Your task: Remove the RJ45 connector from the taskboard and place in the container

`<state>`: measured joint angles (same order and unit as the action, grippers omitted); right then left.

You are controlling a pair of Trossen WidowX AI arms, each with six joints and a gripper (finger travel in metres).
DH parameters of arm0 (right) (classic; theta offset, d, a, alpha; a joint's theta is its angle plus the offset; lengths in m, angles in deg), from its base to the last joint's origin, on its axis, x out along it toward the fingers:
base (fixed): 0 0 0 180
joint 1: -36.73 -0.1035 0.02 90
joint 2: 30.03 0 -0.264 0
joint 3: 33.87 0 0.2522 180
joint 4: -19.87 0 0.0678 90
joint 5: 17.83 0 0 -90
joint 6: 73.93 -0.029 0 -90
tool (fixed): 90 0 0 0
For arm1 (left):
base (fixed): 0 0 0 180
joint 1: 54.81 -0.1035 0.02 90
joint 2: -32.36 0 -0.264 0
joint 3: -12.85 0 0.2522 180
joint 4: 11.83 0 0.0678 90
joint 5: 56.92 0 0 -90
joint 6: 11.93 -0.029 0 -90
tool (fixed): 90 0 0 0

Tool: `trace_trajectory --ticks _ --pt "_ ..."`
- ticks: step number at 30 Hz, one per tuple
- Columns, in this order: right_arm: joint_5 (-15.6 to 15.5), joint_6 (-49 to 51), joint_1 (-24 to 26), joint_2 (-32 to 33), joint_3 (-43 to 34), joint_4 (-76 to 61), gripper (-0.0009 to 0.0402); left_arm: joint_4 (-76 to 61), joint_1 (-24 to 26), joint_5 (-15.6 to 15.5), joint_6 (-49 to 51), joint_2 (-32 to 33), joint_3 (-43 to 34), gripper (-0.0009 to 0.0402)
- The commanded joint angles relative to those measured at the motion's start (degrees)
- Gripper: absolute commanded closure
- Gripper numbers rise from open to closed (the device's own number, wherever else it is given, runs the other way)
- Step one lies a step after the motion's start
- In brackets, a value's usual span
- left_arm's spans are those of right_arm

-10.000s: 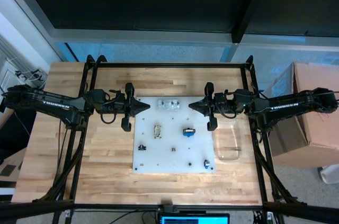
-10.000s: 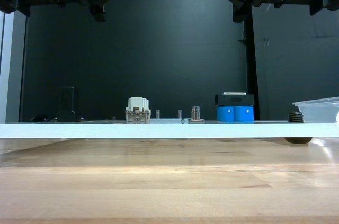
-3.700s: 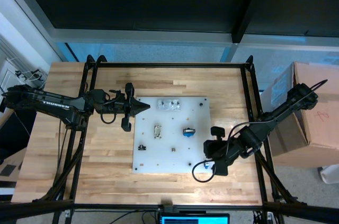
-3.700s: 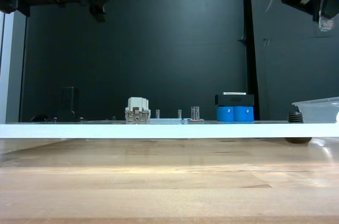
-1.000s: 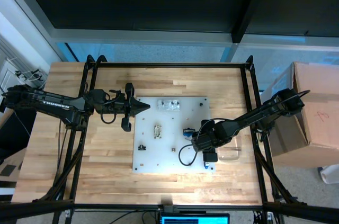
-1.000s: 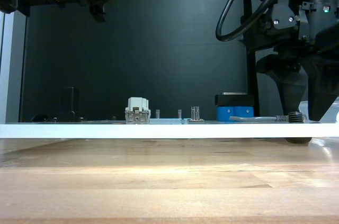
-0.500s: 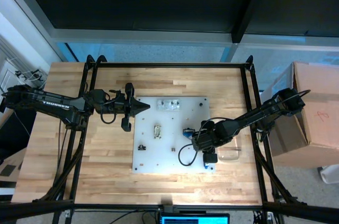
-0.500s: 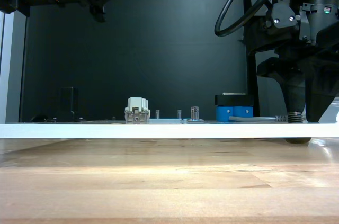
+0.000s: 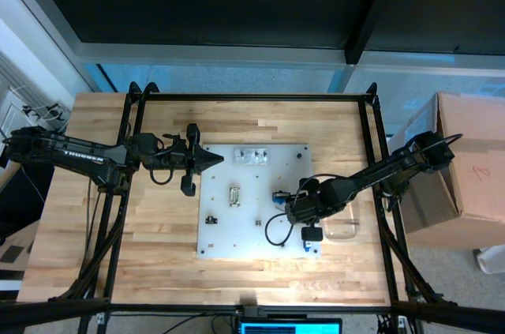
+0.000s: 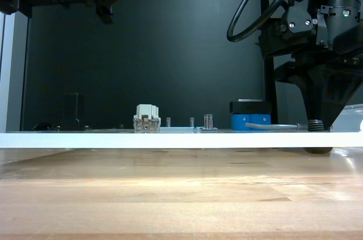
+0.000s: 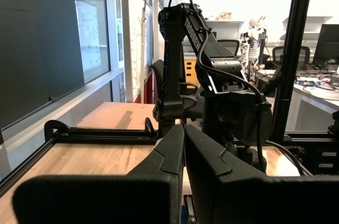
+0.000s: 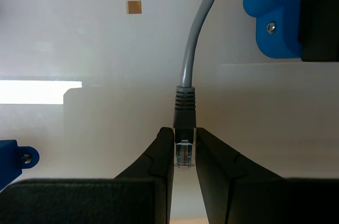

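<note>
The RJ45 connector (image 12: 184, 153) is a clear plug with a black boot and a grey cable (image 12: 197, 38). My right gripper (image 12: 184, 135) is shut on it, low over the white taskboard (image 9: 237, 227) near its front right corner. The plug is clear of the blue mounts; I cannot tell whether it touches the board. In the low view the right gripper (image 10: 321, 118) points down, with the grey cable (image 10: 272, 127) lying along the board. My left gripper (image 9: 213, 159) hangs shut and holds nothing, high above the board's far left edge.
A clear plastic container (image 9: 344, 220) sits on the table just right of the board. On the board stand a blue mount (image 9: 279, 197), a beige connector block (image 9: 234, 196) and a clear part (image 9: 253, 157). A cardboard box (image 9: 465, 168) is off the table's right side.
In the low view the right gripper's fingers, apart half a second ago, have come together on the connector. The left arm has not moved.
</note>
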<state>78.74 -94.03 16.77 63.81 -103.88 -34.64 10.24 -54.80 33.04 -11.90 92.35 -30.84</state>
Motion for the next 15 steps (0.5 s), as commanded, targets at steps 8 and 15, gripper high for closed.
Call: trace_trajectory --ticks 8,15 --pt "-0.24 -0.68 -0.22 -5.27 -0.66 -1.51 0.0391 0.02 -0.02 0.02 0.00 0.02 -0.02 0.0393" --pt "-0.20 -2.43 -1.49 -12.37 -1.25 -8.61 0.0393 0.02 -0.02 0.00 0.00 0.00 -0.02 0.0393"
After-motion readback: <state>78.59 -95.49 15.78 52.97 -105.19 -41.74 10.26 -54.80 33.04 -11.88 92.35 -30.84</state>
